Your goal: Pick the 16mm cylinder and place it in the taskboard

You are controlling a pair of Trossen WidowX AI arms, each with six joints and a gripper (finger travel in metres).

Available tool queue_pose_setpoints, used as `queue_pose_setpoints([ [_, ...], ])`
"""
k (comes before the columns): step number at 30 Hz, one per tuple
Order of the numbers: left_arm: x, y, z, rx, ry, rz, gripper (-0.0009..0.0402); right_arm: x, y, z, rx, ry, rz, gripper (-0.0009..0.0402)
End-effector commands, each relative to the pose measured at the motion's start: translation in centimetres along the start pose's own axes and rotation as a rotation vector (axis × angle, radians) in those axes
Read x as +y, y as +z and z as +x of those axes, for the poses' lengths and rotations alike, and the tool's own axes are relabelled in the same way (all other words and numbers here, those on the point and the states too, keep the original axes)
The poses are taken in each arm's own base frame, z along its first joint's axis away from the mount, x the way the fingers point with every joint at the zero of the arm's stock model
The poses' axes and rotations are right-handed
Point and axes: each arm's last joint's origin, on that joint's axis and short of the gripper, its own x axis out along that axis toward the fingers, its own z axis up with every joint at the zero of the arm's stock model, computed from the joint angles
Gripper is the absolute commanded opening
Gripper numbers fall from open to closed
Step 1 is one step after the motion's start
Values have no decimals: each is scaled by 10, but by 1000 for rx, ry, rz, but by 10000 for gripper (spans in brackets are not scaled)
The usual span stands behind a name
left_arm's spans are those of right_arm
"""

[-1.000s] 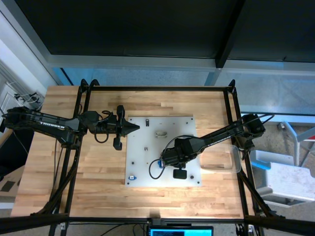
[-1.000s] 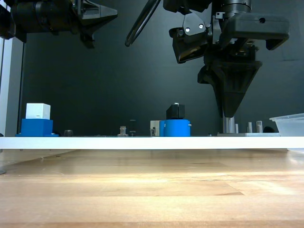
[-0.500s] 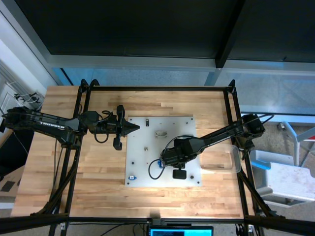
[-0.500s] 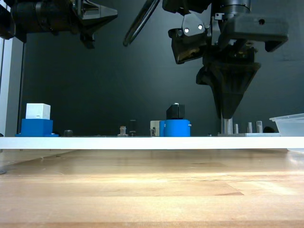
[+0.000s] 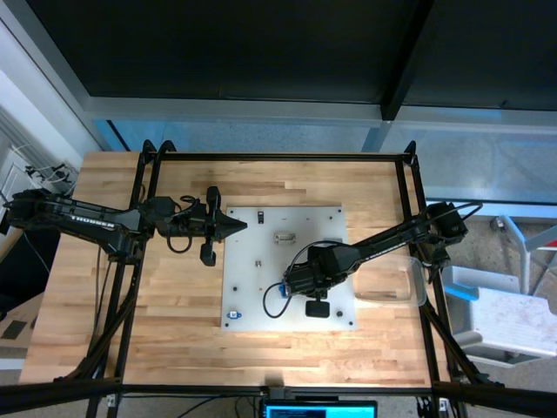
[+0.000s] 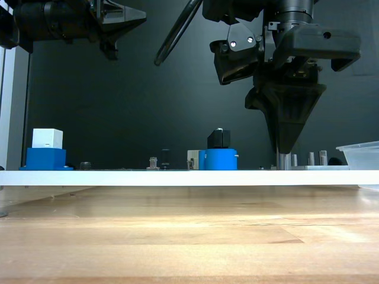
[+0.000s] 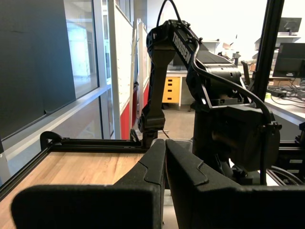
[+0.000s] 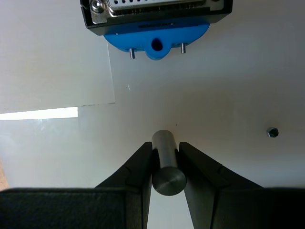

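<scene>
One cylinder (image 8: 165,160), bare grey metal, smooth and round, stands upright between the fingers (image 8: 136,167) of the right gripper (image 6: 287,145). The gripper is clamped on its sides, with only the lower end showing past the tips. Low view puts that end right at the surface of the board (image 5: 252,296), in the near half of the plate. Can't tell whether it is touching, in a hole, or just above. Handling guess: solid metal, so heavy for its bulk, fully stiff, nothing to crush, but slick. Flat pads on a curved polished wall give only two thin lines of contact, so it could tilt or slide in the grip if it catches a hole edge. Best hold looks like the one in place: across the diameter, lower end left free to enter the board, axis kept plumb. Fit is likely snug, so any lean would probably jam it. Right wrist view shows plain white plate around the cylinder. A blue fitting (image 8: 157,38) carrying a connector (image 8: 157,9) is well apart from it, and a small screw (image 8: 272,132) is also apart. Clear tray (image 6: 358,155) sits just off the board's right edge. Left gripper (image 7: 165,143) hangs high above the board's left edge, fingers pressed together on nothing, well apart from the cylinder.
</scene>
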Motion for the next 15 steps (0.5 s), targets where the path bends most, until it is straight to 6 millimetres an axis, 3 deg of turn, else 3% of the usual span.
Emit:
queue_pose_setpoints([
  [1,0,0,0,0,0,0,0,0,-1,0,5,-3,0,12],
  [15,0,0,0,0,0,0,0,-1,-2,4,2,-2,-2,12],
])
